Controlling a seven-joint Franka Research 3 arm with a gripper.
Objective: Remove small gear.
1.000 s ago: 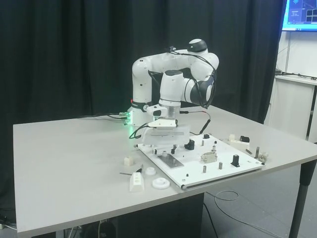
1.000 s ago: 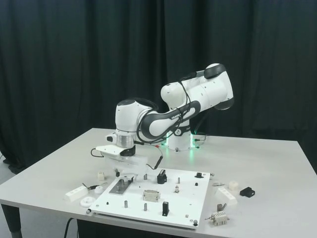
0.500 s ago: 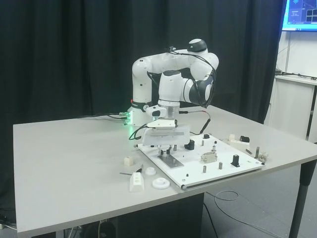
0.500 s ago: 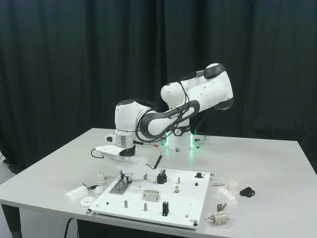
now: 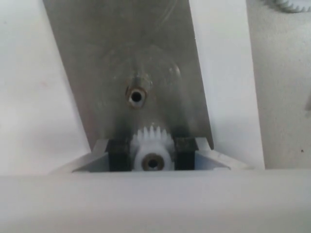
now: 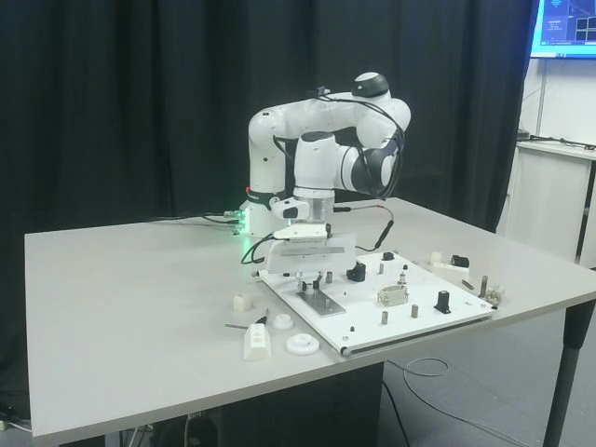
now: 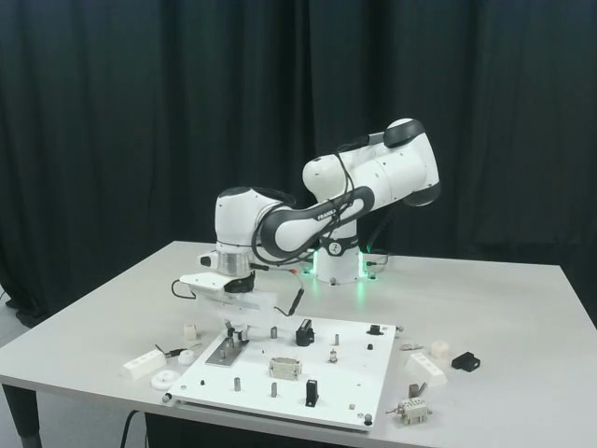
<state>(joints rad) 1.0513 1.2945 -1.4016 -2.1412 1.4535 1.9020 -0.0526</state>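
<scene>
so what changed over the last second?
The gripper has risen off the grey metal plate and the wrist has lifted with it. It is shut on the small white gear, held above the plate's peg. The white board and the loose parts on the table have not moved.

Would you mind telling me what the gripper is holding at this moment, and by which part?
The gripper holds the small white gear, its black fingers clamped on opposite toothed sides, above the grey metal plate.

white toothed small gear point(image 5: 152, 148) between black finger pads point(image 5: 118, 151); grey metal plate point(image 5: 121, 58) on white board point(image 6: 410, 312); grey table point(image 6: 121, 298); black curtain point(image 7: 140, 112); green light point(image 6: 244, 223).
</scene>
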